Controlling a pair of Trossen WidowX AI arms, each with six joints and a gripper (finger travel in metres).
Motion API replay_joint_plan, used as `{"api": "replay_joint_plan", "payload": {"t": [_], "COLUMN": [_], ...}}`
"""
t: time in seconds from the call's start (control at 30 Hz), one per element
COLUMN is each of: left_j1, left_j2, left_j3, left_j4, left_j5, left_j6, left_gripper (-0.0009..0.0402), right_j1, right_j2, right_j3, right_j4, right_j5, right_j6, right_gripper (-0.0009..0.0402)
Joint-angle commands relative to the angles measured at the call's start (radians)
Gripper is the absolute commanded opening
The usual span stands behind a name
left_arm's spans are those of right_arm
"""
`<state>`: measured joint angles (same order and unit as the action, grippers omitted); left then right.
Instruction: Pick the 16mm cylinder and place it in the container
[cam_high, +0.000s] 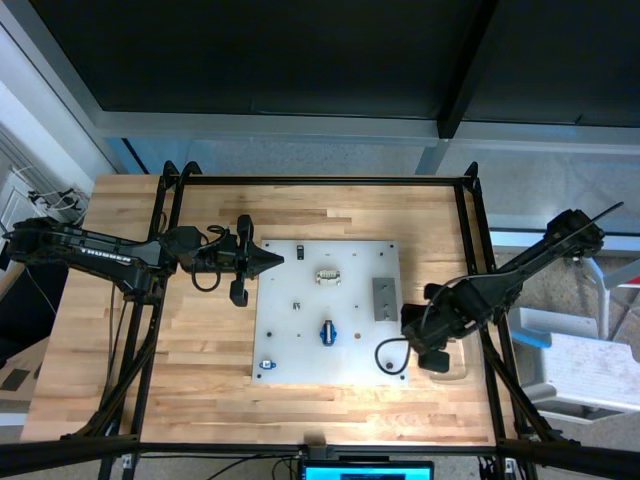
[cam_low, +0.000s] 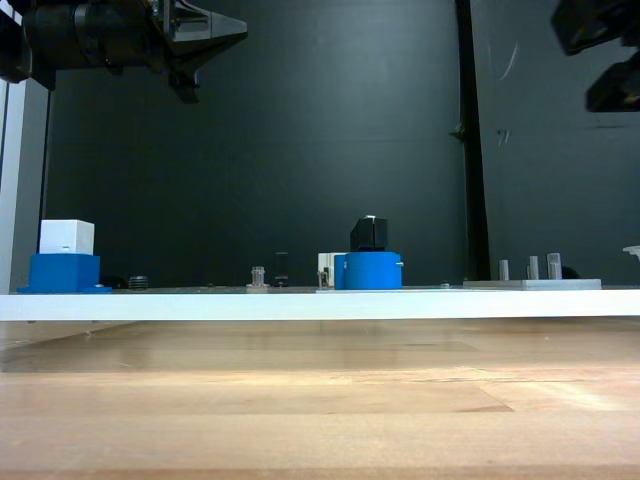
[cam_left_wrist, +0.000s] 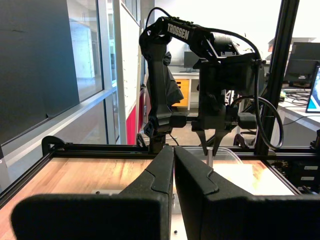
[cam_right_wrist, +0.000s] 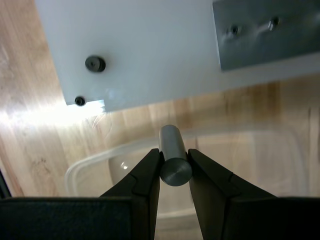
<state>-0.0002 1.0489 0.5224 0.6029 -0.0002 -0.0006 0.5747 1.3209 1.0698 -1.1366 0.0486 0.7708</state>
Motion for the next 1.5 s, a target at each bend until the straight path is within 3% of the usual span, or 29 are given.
{"api": "replay_joint_plan", "payload": {"t": [0.03, 0.27, 0.63, 0.73, 0.93, 1.27, 1.5], "left_j1": [0.0, 0.0, 0.0, 0.0, 0.0, 0.0, 0.0], "left_j2": [0.0, 0.0, 0.0, 0.0, 0.0, 0.0, 0.0], "left_j3": [0.0, 0.0, 0.0, 0.0, 0.0, 0.0, 0.0], "left_j4": [0.0, 0.0, 0.0, 0.0, 0.0, 0.0, 0.0], "left_j5": [0.0, 0.0, 0.0, 0.0, 0.0, 0.0, 0.0], "left_j6": [0.0, 0.0, 0.0, 0.0, 0.0, 0.0, 0.0], "left_gripper": [0.0, 0.0, 0.0, 0.0, 0.0, 0.0, 0.0], "right_j1": [0.04, 0.121, 0.19, 0.201, 0.214, 0.216, 0.217], "right_j2": [-0.019, -0.05, -0.098, -0.11, -0.119, -0.119, -0.119], "right_j3": [-0.014, -0.034, -0.135, -0.171, -0.256, -0.318, -0.319], "right_j4": [0.001, -0.003, 0.032, 0.071, 0.19, 0.266, 0.266], "right_j5": [0.003, 0.003, -0.008, -0.051, -0.098, -0.102, -0.098], "right_j6": [0.049, 0.136, 0.237, 0.262, 0.276, 0.287, 0.287], "right_gripper": [0.0023, 0.0023, 0.0023, 0.0023, 0.0023, 0.0025, 0.0058]}}
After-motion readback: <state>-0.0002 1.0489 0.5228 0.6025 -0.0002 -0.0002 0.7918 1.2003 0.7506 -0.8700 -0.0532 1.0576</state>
